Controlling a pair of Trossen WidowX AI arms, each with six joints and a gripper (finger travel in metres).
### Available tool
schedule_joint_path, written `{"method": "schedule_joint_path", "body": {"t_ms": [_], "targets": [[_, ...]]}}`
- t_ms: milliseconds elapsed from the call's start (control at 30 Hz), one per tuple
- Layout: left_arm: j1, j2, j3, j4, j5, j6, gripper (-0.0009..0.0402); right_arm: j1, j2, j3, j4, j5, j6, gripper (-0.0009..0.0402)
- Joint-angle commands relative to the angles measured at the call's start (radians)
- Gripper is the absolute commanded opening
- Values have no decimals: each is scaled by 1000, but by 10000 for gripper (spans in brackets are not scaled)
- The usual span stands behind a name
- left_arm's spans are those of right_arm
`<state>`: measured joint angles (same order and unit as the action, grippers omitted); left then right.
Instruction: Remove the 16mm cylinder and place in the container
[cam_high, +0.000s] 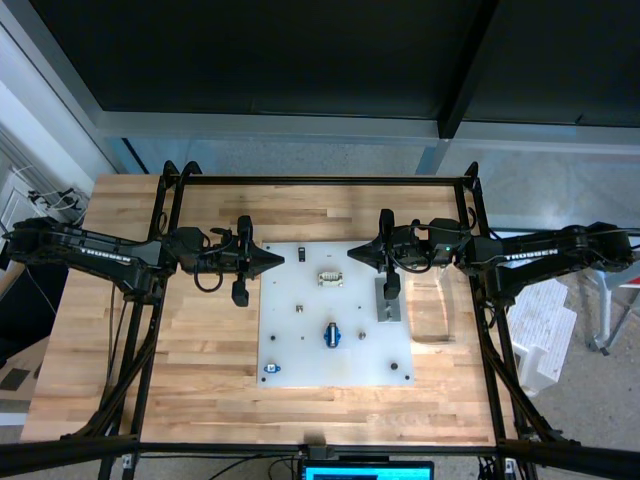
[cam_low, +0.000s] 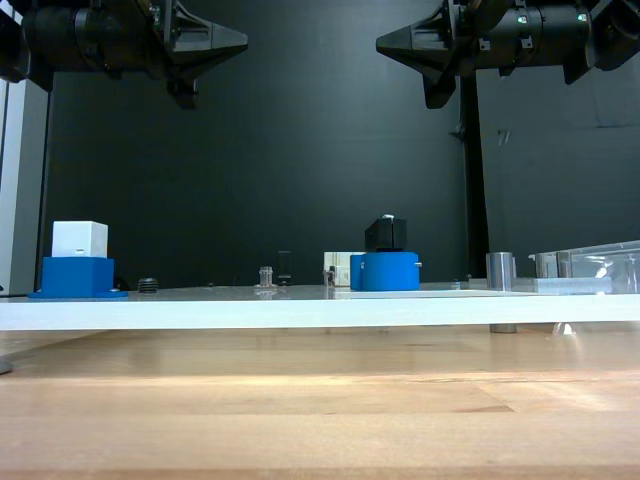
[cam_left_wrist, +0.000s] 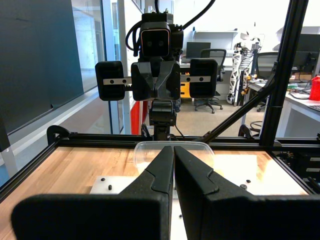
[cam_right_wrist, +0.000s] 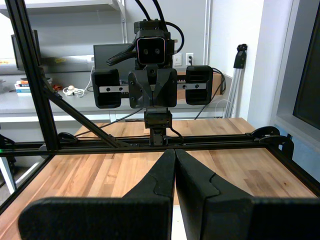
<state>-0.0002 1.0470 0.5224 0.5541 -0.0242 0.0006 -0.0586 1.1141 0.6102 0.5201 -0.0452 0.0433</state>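
The 16mm cylinder (cam_high: 398, 367) shows as a dark dot near the front right corner of the white board (cam_high: 300, 370). In the low view the cylinder (cam_low: 499, 271) stands upright as a short grey rod. The container (cam_high: 447, 338), a clear tray with a faint rim, lies on the wood just right of the board; its rim (cam_low: 600, 262) (cam_left_wrist: 150, 145) also shows. My left gripper (cam_high: 278, 259) (cam_low: 245, 40) (cam_left_wrist: 173, 148) hovers shut and empty above the board's far left edge. My right gripper (cam_high: 352, 252) (cam_low: 380, 44) (cam_right_wrist: 175, 150) faces it, shut and empty, above the board's far side.
On the board are a blue knob (cam_high: 331, 335) (cam_low: 389, 270), a flat grey metal block (cam_high: 388, 305), a white connector (cam_high: 330, 277) and a blue-and-white block (cam_high: 268, 369) (cam_low: 78, 265). A black frame (cam_high: 320, 181) rings the wooden table.
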Motion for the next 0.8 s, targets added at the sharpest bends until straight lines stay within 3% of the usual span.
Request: {"method": "schedule_joint_path", "body": {"t_ms": [33,200,500,800], "targets": [[0,0,0,1,0,0,0,0,0,0,0,-1,3,0],[0,0,0,1,0,0,0,0,0,16,-67,3,61,0],[0,0,0,0,0,0,0,43,31,200,-583,27,61,0],[0,0,0,-1,0,0,0,116,150,388,-949,31,61,0]]}}
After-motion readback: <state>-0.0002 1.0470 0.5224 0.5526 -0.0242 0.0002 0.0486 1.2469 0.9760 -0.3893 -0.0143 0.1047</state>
